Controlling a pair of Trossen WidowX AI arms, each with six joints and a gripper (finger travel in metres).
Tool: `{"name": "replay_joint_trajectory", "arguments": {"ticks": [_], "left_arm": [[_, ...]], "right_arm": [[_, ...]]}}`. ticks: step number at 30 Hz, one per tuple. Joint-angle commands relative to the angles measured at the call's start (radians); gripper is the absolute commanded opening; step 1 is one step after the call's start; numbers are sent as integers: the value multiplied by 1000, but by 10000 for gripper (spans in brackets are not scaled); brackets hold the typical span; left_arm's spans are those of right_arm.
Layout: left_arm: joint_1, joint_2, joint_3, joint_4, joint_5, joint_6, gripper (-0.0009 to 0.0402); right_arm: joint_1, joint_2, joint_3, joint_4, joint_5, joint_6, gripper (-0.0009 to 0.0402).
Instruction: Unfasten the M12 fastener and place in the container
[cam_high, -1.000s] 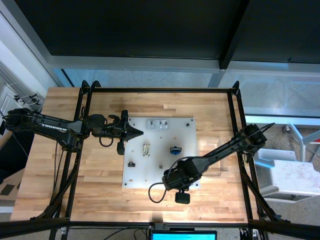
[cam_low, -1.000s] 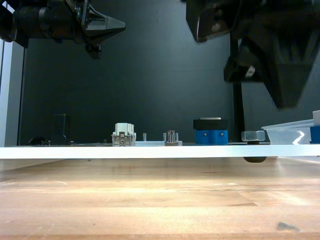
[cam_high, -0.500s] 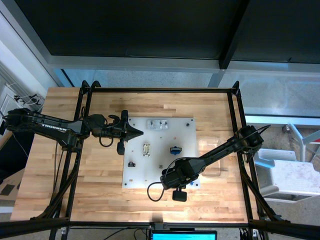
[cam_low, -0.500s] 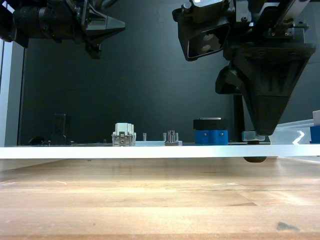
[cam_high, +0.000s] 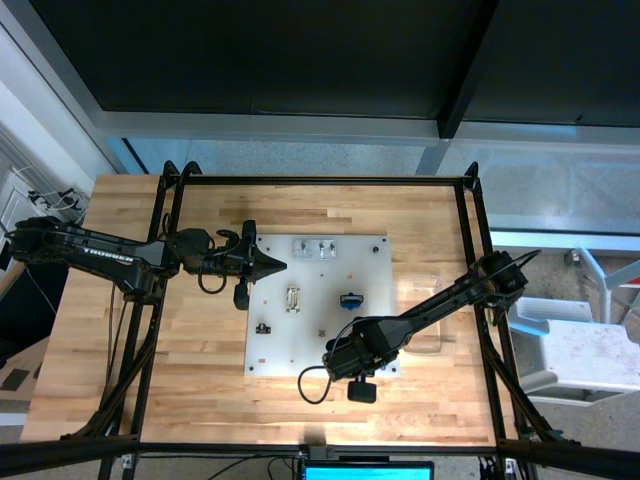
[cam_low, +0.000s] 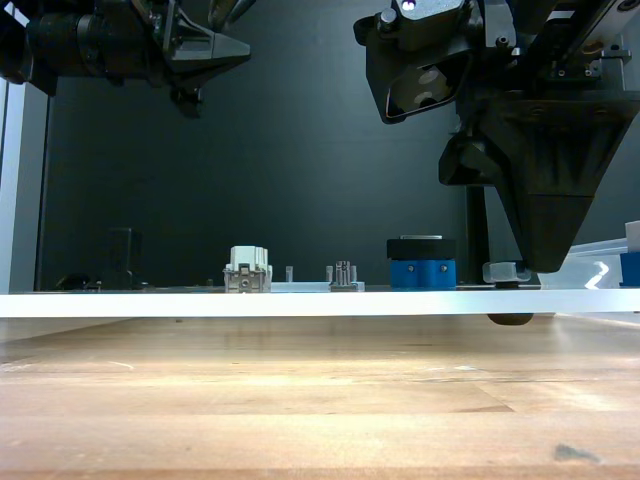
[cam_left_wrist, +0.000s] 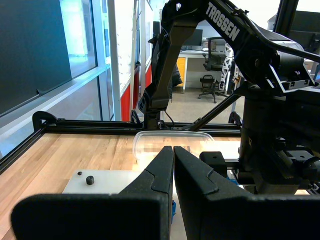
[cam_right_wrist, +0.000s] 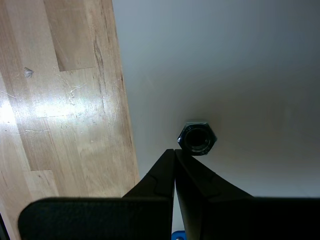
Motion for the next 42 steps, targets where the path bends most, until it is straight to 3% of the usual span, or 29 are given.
{"name": "replay_joint_trajectory", "arguments": {"ticks": [1, 4, 5, 7, 8, 10, 13, 17, 25, 28, 31, 36, 39, 42], "left_arm": [[0, 0, 0, 0, 0, 0, 0], [0, 0, 0, 0, 0, 0, 0], [0, 0, 0, 0, 0, 0, 0], [0, 0, 0, 0, 0, 0, 0], [0, 0, 0, 0, 0, 0, 0], [0, 0, 0, 0, 0, 0, 0], [0, 0, 0, 0, 0, 0, 0], [0, 0, 0, 0, 0, 0, 0], [0, 0, 0, 0, -3, 0, 0], [0, 0, 0, -6, -2, 0, 0], [0, 0, 0, -10, -3, 0, 0], [0, 0, 0, -22, -3, 0, 0], [0, 0, 0, -22, -3, 0, 0], [0, 0, 0, -22, -3, 0, 0]], "right_arm": [[-2, 0, 0, 1, 6, 1, 0], [-3, 0, 0, -3, 12, -3, 0], [-3, 0, 0, -19, 47, -2, 0], [-3, -2, 8, -80, 205, 64, 0], [-3, -2, 16, -110, 256, 88, 0], [-3, -5, 29, -140, 278, 76, 0], [-3, -15, 35, -153, 276, 80, 0], [-2, -23, 48, -160, 240, 84, 0], [-2, -30, 113, -161, 16, 74, 0], [-2, -30, 135, -159, -32, 76, 0], [-2, -30, 140, -160, -21, 148, 0], [-2, -19, 143, -160, 33, 417, 0], [3, -11, 146, -160, 32, 428, 15], [5, -2, 146, -159, 38, 428, 58]]}}
